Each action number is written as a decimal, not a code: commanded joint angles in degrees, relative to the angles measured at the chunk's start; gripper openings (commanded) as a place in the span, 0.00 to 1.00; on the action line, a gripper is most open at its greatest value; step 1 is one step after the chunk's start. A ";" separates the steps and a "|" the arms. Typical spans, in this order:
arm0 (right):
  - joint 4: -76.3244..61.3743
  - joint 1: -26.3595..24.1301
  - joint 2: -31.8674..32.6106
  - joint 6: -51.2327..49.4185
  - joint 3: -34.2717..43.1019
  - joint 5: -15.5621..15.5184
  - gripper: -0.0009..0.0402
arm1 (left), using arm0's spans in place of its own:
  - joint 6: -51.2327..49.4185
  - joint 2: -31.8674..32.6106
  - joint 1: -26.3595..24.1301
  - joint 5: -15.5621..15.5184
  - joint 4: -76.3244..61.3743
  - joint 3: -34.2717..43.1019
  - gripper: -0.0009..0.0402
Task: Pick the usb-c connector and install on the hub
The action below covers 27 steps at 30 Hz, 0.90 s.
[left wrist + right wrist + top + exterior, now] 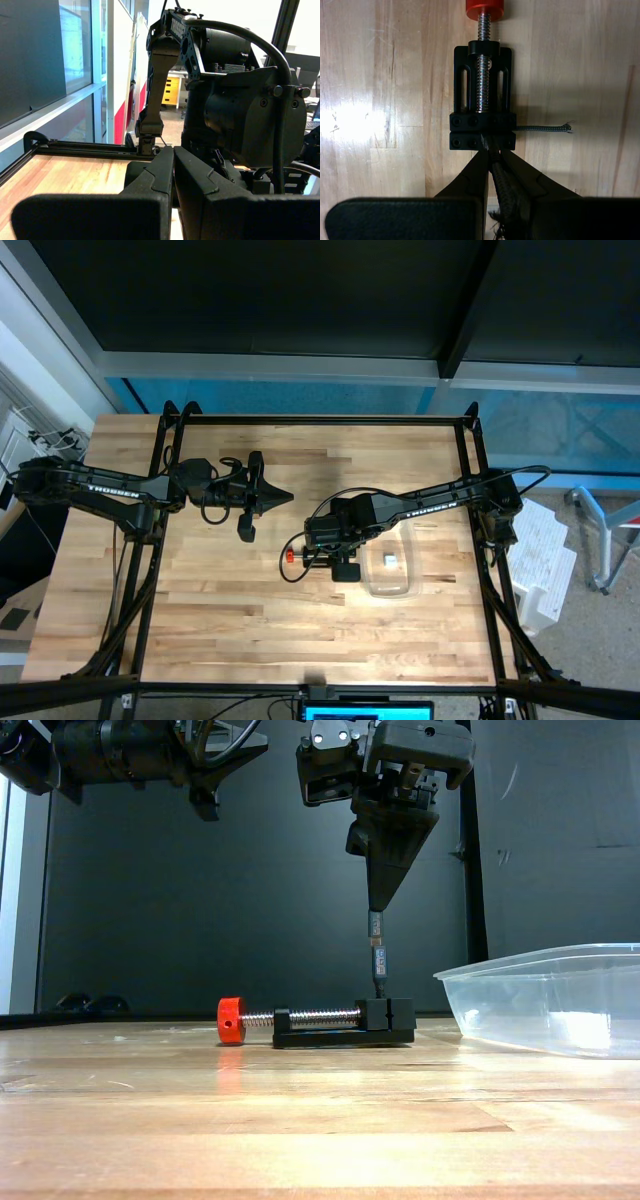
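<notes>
Pale wood of the table (pixel 300 1120) fills the foreground, and on it lies a small black vise (pixel 345 1023) with its red knob (pixel 230 1020) to the left and a clear plastic container (pixel 540 960) just beside it on the right. A small pale item (pixel 390 560) sits in that container; I cannot tell whether it is the hub. Above the vise's clamp blocks stands the usb-c connector (pixel 379 963), pinched near its upper end between the fingers of the right gripper (pixel 376 908), which comes straight down on it. The connector's long axis is vertical and its lower end points down into the gap between the blocks. Whether it is clamped there or only touching cannot be told. A braided cord runs up between the fingers, and a frayed cable stub (pixel 542 128) sticks out sideways from the vise. I judge this to be the pick, with the grasp made and the part not yet clear of the vise. The next move seems to call for a straight lift along that vertical axis with no sideways pull, then a carry to the hub. Farther back and well apart, the left gripper (pixel 280 497) hovers above the table with its fingers pressed together on nothing, pointing toward the right arm.
</notes>
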 commanded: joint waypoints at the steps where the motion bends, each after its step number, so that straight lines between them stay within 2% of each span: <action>1: -0.17 0.04 0.09 0.04 0.00 0.00 0.02 | 0.00 0.02 0.00 0.02 0.02 0.00 0.02; 27: -0.17 0.00 0.09 0.04 -1.29 0.55 0.02 | 0.00 0.02 0.02 0.02 0.02 0.00 0.02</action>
